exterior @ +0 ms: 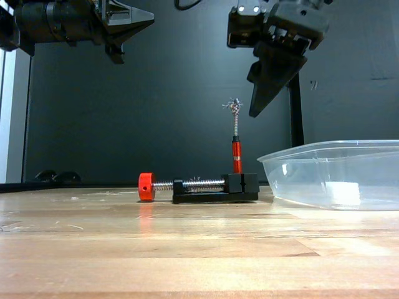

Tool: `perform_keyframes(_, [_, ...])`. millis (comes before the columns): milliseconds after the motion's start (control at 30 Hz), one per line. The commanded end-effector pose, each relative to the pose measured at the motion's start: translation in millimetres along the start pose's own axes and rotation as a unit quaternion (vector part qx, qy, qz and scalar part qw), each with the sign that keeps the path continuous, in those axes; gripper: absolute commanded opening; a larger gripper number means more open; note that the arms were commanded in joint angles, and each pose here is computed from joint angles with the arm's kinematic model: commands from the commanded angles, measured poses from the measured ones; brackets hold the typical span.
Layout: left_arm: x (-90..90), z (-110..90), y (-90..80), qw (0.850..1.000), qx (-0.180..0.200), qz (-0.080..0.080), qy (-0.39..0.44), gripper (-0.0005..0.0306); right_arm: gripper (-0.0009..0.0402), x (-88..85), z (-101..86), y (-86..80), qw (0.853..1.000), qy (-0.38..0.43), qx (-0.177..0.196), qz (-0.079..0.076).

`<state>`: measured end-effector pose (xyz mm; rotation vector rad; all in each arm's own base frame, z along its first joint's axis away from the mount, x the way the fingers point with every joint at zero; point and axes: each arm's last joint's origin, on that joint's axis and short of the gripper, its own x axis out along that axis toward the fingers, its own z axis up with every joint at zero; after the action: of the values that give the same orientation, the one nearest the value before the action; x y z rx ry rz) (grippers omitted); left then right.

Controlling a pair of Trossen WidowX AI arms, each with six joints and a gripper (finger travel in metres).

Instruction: Remove the RCA connector from the receptacle and place in the container

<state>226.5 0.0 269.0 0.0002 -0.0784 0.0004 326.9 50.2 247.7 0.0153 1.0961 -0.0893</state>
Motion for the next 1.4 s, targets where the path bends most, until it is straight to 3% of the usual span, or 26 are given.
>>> perform_keyframes(33, [0.0, 0, 0.0, 1.000, 0.000, 0.000, 0.000, 0.0000, 0.0195, 7.9, 1.0, 2.9, 1.000, 0.002, -0.003, 0.001])
perform_keyframes(533, [0.0, 0, 0.0, 1.000, 0.000, 0.000, 0.000, 0.0000, 0.0195, 41.3, 4.9, 11.7, 1.000, 0.006, -0.007, 0.007])
perform_keyframes(1033, [0.0, 0, 0.0, 1.000, 0.000, 0.000, 0.000, 0.0000, 0.0194, 63.3, 4.7, 15.2, 1.000, 0.014, -0.009, 0.006])
perform_keyframes(1400, [0.0, 0, 0.0, 1.000, 0.000, 0.000, 0.000, 0.0000, 0.0155, 61.6, 5.6, 15.1, 1.000, 0.009, -0.011, 0.005])
